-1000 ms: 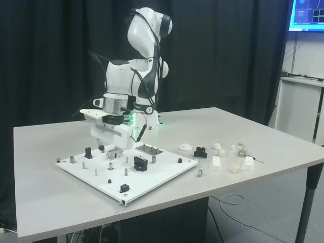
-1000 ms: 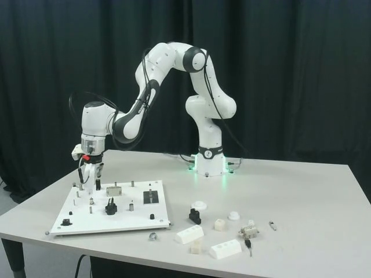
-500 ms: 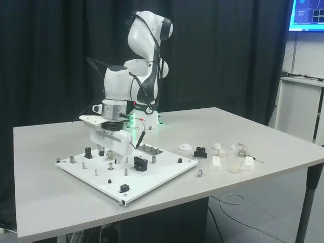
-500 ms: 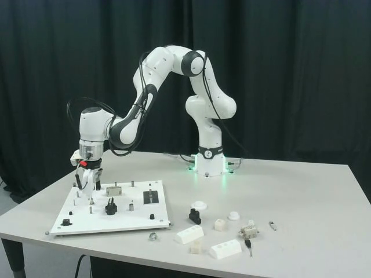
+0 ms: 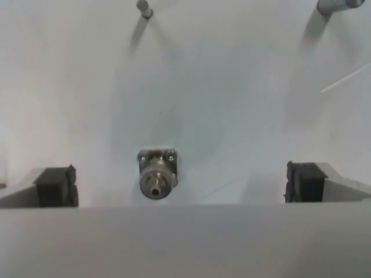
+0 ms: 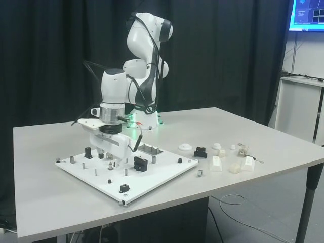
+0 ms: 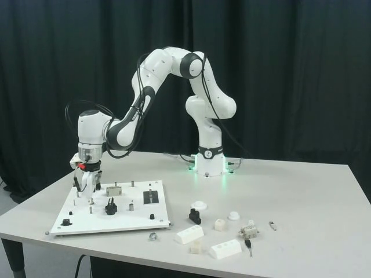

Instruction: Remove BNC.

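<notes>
1. The arm reaches out and down over the white board on the grey tabletop.
2. The gripper hangs low above the far corner of the board, the corner away from the loose parts.
3. In the wrist view, the two black pads stand wide apart. So the gripper is spread and holds nothing.
4. The BNC is a small grey metal plug. It sits on a little square plate fixed to the board.
5. It stands between the two pads, nearer to one pad than the other. Neither pad touches it.
6. I think the arm is lining up for the grab. The plug is not taken off yet.
7. Next, the gripper should slide a bit so the plug is in the middle.
8. Then it should go down and squeeze the round part.
9. A plug like this may need a small twist before it lifts. That is my guess.
10. Thin pegs stand near on the board. The gripper should not bump them.
11. Small white blocks lie on the tabletop beside the board. They have no part in this job.
</notes>
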You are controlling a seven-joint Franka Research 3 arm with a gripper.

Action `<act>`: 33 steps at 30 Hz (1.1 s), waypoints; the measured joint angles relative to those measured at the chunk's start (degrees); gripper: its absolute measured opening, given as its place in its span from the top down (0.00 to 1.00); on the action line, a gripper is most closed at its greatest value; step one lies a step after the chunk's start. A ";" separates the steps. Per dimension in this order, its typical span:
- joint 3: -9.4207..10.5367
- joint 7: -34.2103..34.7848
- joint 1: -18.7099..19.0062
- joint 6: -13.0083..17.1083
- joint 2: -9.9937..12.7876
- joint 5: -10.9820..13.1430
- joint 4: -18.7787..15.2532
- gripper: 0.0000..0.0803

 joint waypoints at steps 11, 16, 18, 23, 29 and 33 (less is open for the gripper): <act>0.11 -0.91 -0.01 -0.06 0.66 1.78 0.02 0.00; 0.16 -1.46 -0.01 -0.06 0.96 2.07 0.05 0.00; 0.18 -1.55 0.00 -0.06 1.11 2.07 0.10 0.00; 0.18 -1.97 0.01 -0.06 1.41 2.08 0.28 0.00; 0.18 -2.61 0.01 -0.06 1.70 2.08 0.59 0.00; 0.18 -2.94 0.01 -0.06 1.82 2.08 0.70 0.00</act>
